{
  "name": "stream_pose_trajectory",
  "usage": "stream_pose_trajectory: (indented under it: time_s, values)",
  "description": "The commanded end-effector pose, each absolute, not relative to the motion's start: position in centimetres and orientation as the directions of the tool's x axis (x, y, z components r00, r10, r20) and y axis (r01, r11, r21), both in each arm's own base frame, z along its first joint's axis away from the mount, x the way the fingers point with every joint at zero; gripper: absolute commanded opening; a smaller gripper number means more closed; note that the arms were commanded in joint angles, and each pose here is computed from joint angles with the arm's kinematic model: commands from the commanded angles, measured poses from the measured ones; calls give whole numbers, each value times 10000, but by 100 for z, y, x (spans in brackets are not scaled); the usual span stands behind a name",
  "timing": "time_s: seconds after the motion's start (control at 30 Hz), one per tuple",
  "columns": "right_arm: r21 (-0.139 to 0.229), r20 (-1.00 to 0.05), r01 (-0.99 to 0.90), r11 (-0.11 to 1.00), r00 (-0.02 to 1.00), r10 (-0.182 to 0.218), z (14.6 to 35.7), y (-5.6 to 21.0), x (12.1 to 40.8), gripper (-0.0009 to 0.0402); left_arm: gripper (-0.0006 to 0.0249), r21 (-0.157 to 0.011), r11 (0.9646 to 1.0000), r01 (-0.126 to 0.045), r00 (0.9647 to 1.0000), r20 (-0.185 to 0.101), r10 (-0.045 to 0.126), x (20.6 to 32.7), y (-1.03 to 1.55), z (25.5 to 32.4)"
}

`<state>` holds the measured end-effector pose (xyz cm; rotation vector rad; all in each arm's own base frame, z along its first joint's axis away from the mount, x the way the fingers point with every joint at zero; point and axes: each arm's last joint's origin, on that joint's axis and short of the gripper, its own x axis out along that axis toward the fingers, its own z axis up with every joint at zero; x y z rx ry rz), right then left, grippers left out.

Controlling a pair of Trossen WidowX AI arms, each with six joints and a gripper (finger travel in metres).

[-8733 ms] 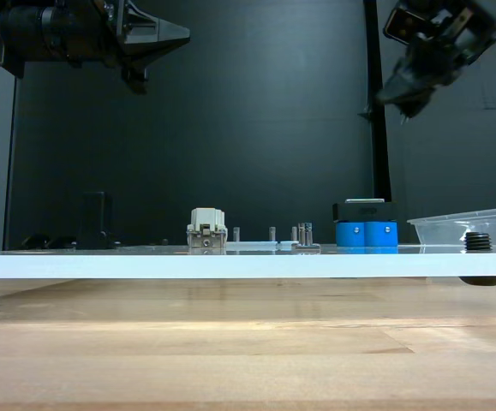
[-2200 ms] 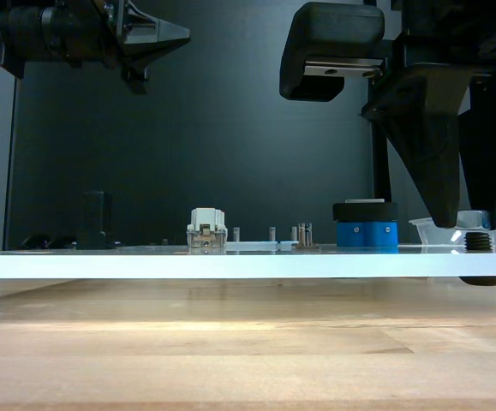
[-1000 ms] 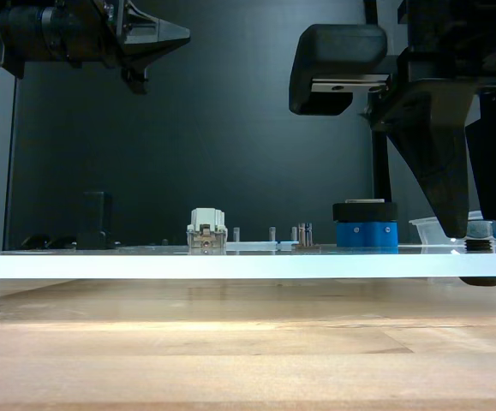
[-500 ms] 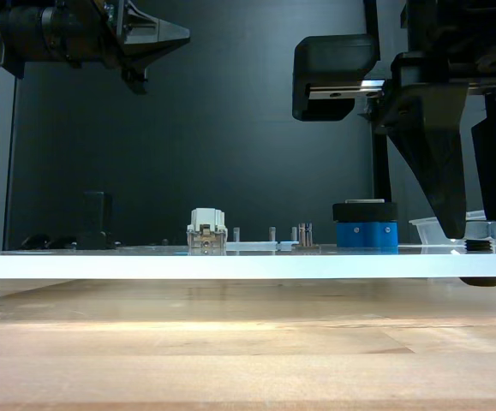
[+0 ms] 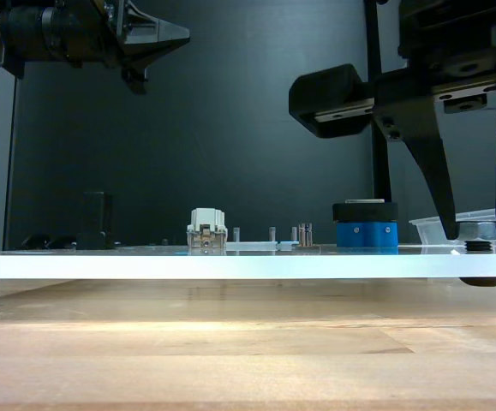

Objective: Pick the M12 nut and place it on its threads and fasten

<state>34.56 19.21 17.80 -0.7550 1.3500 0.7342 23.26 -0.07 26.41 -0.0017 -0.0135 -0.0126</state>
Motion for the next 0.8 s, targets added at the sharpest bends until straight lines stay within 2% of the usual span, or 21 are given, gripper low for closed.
stream_pose_trajectory:
  time_s: [0.03,0.43,0.63,0.8]
  values:
    - [-488,-9960,-7665,6404,856,265,1774,1923,3463,16,0,-16,9999,122,9998,139,-122,2326,-6,2641]
    - [-193,-9946,-4898,8716,983,332,1775,1919,3481,16,0,-16,9999,122,9998,139,-122,2326,-6,2641]
    - [88,-9947,-2308,9729,976,322,1774,1912,3483,16,0,-16,9999,122,9998,139,-122,2326,-6,2641]
    - [362,-9949,732,9967,971,290,1775,1902,3486,16,0,-16,9999,122,9998,139,-122,2326,-6,2641]
